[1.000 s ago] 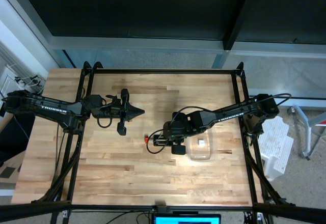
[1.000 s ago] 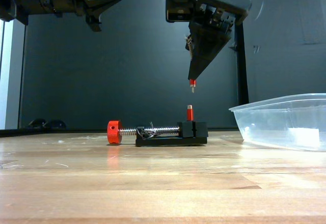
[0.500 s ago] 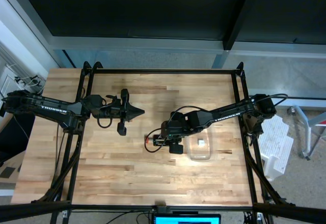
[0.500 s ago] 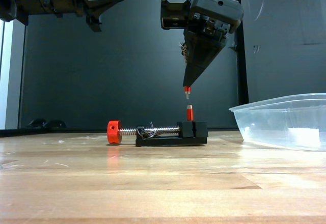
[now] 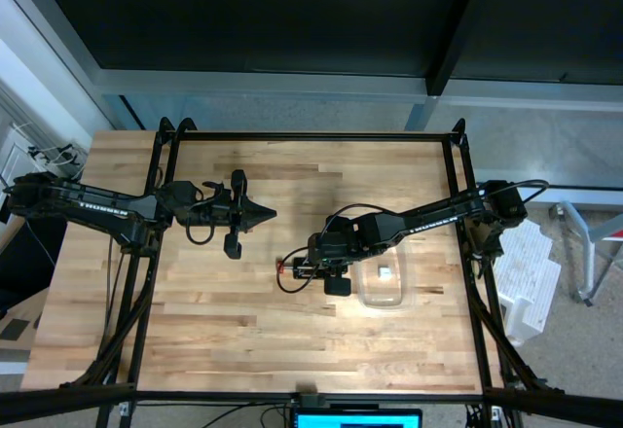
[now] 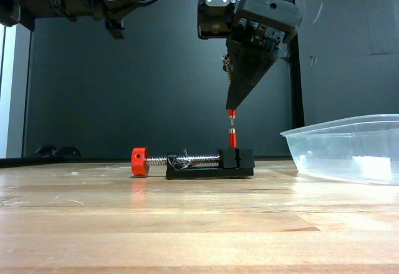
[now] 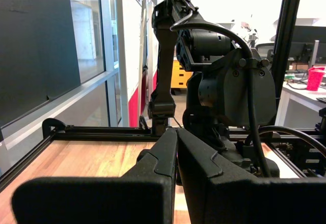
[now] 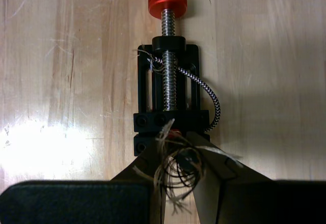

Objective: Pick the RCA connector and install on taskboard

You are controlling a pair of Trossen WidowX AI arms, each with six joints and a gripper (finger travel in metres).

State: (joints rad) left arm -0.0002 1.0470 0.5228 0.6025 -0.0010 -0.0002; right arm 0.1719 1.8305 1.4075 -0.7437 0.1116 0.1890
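Observation:
The taskboard is a small black block on the wooden table, with a red knob on a screw at its left and a short red post standing on its right end. My right gripper points straight down over that post, shut on the RCA connector, whose silvery tip sits just above the post top. From above, the taskboard lies under the right gripper. In the right wrist view the taskboard lies ahead of the fingers. My left gripper hangs shut at the back left.
A clear plastic tray stands just right of the taskboard, and its wall rises beside the right arm. A small whitish square lies inside it. Frayed thin wires hang around the right fingertips.
The right gripper has come down and slightly left with the connector. The gap to the red post has shrunk to almost nothing. The left arm has not moved.

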